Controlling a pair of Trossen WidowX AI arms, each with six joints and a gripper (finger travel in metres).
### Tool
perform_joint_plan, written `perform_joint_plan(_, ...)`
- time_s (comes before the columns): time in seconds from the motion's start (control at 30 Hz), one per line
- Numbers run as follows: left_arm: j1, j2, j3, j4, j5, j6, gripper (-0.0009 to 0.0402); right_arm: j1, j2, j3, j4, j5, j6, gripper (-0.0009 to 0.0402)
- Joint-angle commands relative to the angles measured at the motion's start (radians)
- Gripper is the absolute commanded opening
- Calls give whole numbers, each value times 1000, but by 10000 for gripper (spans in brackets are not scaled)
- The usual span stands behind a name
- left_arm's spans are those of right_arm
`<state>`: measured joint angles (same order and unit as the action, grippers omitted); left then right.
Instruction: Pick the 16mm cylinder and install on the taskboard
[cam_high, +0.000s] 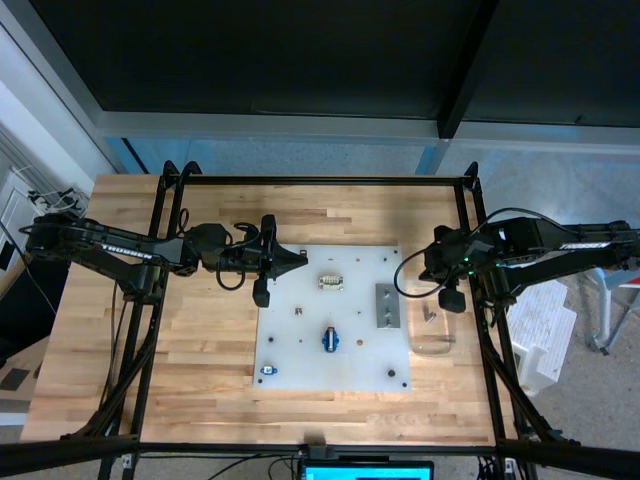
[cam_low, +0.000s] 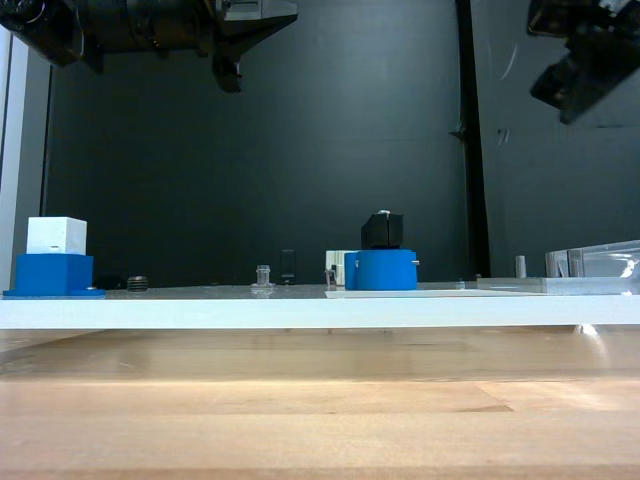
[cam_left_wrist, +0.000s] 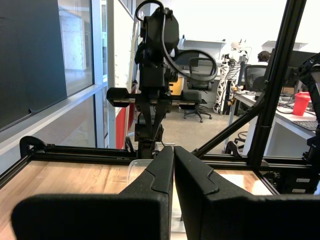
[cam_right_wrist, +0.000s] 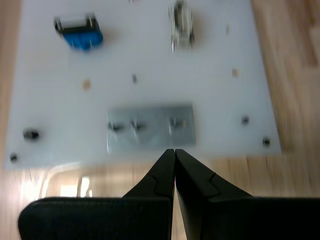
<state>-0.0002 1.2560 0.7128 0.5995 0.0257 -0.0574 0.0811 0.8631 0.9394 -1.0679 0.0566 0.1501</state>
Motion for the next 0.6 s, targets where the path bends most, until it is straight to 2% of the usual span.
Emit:
perform_joint_plan(0.03,0,0,0,0,0,0,0,3,3,0,-89,-6,16,0)
perform_joint_plan(0.27,0,0,0,0,0,0,0,29,3,0,-190,-6,56,0)
perform_joint_plan(0.4,0,0,0,0,0,0,0,67,10,0,-214,3,87,3)
perform_joint_plan(0.6,0,0,0,0,0,0,0,90,18,0,-220,3,104,34)
